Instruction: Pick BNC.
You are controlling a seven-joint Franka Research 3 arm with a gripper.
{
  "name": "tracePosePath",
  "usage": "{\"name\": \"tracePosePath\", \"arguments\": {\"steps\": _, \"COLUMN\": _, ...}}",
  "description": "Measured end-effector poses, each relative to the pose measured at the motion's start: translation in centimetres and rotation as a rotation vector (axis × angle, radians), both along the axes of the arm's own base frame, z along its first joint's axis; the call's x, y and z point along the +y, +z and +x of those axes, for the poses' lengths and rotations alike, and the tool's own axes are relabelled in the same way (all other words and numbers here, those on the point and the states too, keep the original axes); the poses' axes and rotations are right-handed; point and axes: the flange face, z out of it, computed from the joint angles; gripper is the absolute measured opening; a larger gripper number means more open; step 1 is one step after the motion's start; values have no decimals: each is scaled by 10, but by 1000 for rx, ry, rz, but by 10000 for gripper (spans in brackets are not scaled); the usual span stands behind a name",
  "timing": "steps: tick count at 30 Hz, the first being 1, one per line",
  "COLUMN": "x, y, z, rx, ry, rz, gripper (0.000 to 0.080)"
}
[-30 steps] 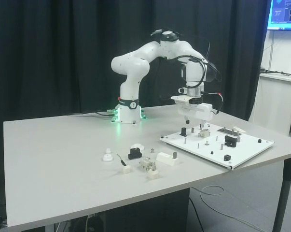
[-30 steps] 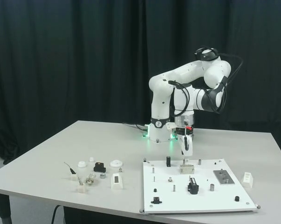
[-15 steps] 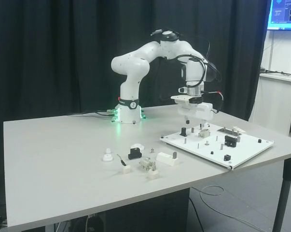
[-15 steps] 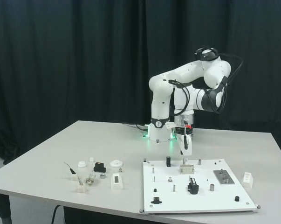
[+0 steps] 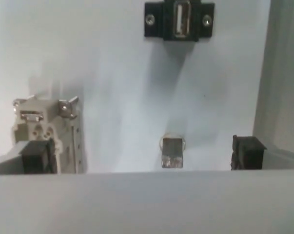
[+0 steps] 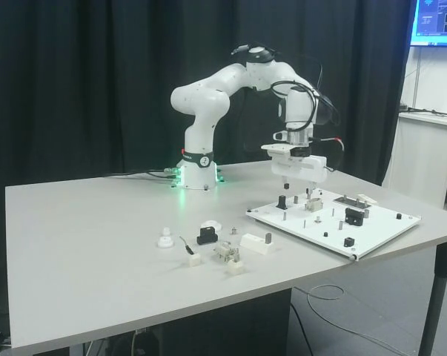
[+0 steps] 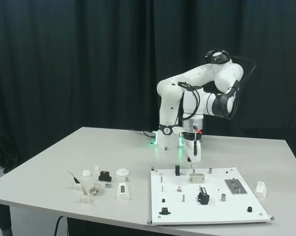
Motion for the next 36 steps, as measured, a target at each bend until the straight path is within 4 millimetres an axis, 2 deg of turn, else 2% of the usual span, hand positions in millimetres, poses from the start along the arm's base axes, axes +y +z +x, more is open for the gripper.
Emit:
{"name": "tracePosePath", "arguments": {"steps": 9, "x": -8, "y": 9, "z": 7, "rx": -37, "ry": 169, "rz": -41, "gripper": 800}}
{"name": "tracePosePath", "arguments": {"steps": 16, "x": -25, "y": 17, "z": 17, "rx": -76, "ry": 261, "rz": -96, "gripper": 800}}
{"name": "tracePosePath", "arguments": {"steps": 22, "x": -52, "y": 25, "z": 28, "rx": -96, "ry": 323, "rz": -149, "gripper": 800}}
{"name": "tracePosePath", "arguments": {"steps": 36, "x": -136, "y": 35, "z": 57, "rx": -94, "ry": 422, "rz": -201, "gripper": 800}}
